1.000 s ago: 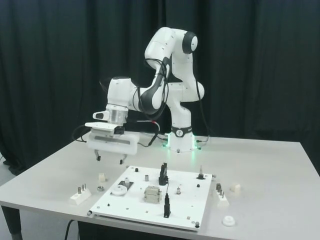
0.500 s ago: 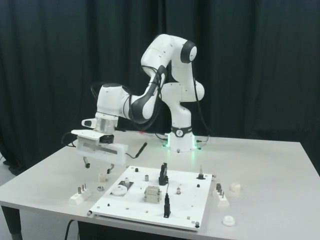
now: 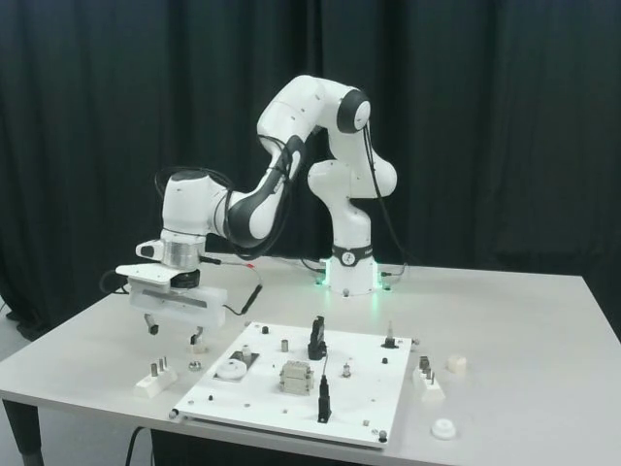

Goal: Pick round peg 3.

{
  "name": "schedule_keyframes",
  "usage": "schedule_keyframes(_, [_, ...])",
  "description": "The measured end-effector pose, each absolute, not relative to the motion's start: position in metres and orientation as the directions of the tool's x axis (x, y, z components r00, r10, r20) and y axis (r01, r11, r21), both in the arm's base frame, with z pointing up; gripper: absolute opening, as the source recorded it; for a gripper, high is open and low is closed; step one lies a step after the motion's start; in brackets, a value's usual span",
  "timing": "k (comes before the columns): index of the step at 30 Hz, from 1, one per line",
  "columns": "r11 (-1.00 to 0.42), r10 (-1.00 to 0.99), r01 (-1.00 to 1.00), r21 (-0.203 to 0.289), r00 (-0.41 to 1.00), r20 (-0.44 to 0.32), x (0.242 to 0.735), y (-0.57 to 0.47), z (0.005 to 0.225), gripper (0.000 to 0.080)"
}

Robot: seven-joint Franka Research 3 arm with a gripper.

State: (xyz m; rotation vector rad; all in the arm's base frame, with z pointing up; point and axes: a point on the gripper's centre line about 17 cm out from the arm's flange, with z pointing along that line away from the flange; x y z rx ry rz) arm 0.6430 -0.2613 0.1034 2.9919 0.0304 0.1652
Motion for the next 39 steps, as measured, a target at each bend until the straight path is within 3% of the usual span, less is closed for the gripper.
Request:
schedule_keyframes(16, [-0.991,-0.125,-0.129,0.027,0.985,0.119,0.649,-0.277,0.086,0.08])
schedule_keyframes(39, [-0.991,-0.122,-0.126,0.034,0.988,0.099,0.666,-0.289,0.066,0.08])
